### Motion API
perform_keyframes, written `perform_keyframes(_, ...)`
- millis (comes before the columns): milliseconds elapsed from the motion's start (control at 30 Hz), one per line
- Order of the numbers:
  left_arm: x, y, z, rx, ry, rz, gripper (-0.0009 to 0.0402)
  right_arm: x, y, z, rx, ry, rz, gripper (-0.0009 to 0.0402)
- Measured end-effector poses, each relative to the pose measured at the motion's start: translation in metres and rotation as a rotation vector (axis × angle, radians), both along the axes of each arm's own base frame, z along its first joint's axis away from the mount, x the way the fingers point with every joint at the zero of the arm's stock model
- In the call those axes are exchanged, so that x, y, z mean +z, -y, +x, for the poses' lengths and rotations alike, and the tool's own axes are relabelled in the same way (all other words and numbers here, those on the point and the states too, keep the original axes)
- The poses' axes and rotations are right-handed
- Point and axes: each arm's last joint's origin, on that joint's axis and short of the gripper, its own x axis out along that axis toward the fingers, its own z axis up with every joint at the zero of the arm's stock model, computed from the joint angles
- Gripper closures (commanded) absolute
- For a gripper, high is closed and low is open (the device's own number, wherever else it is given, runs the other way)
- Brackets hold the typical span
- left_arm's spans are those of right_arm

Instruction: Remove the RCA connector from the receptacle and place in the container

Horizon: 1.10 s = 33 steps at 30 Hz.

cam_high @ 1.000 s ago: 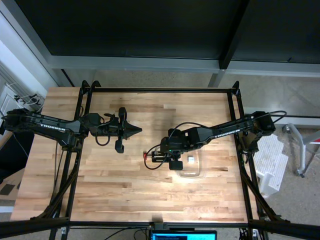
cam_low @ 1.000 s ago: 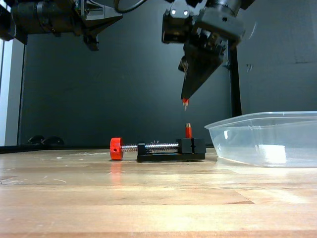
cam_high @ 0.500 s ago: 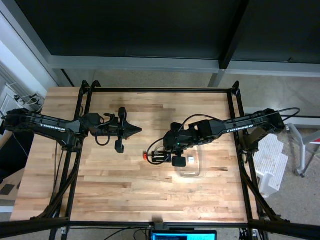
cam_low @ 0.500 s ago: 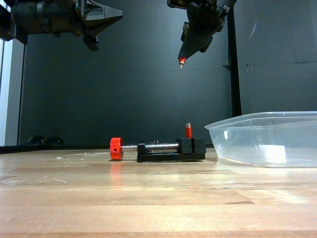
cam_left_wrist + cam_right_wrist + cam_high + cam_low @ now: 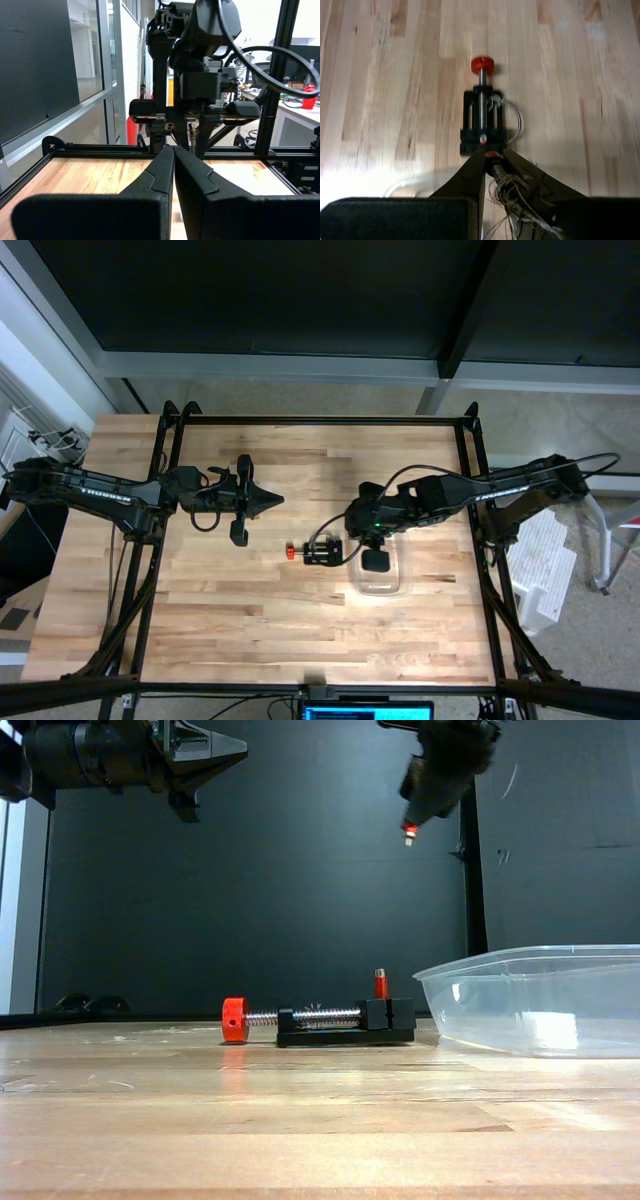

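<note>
The receptacle (image 5: pixel 345 1018) lies on the table: a black fixture with a red round end (image 5: pixel 234 1019), also below the right wrist camera (image 5: pixel 482 122). High above its right end, my right gripper (image 5: pixel 412 818) is shut on the RCA connector (image 5: pixel 408 832), whose reddish tip points down, just left of the container's near rim. In the right wrist view the connector (image 5: pixel 490 155) sits between the shut fingertips of the right gripper (image 5: pixel 490 152). The clear container (image 5: pixel 540 1000) stands right of the receptacle (image 5: pixel 318 553). My left gripper (image 5: pixel 173 148) is shut and holds nothing, parked high at the left (image 5: pixel 272 500).
A black frame (image 5: pixel 320 421) borders the wooden table. A silvery wire loop (image 5: pixel 516 125) arches off the receptacle's side. The container (image 5: pixel 384 578) sits under the right arm's wrist. Bare wood lies in front of the receptacle and at the table's left.
My right gripper has risen well above the receptacle with the connector and shifted right toward the container. The left arm has not moved.
</note>
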Motion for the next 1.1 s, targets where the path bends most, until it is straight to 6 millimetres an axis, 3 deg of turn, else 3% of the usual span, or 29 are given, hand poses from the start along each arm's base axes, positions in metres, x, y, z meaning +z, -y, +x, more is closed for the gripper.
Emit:
perform_keyframes(600, 0.0, 0.0, 0.0, 0.0, 0.0, 0.0, 0.0393, -0.03, 0.007, -0.053, -0.04, -0.081, 0.016, 0.0389)
perform_keyframes(1100, 0.0, 0.0, 0.0, 0.0, 0.0, 0.0, 0.0393, -0.063, 0.008, -0.062, -0.054, -0.215, -0.006, 0.0388)
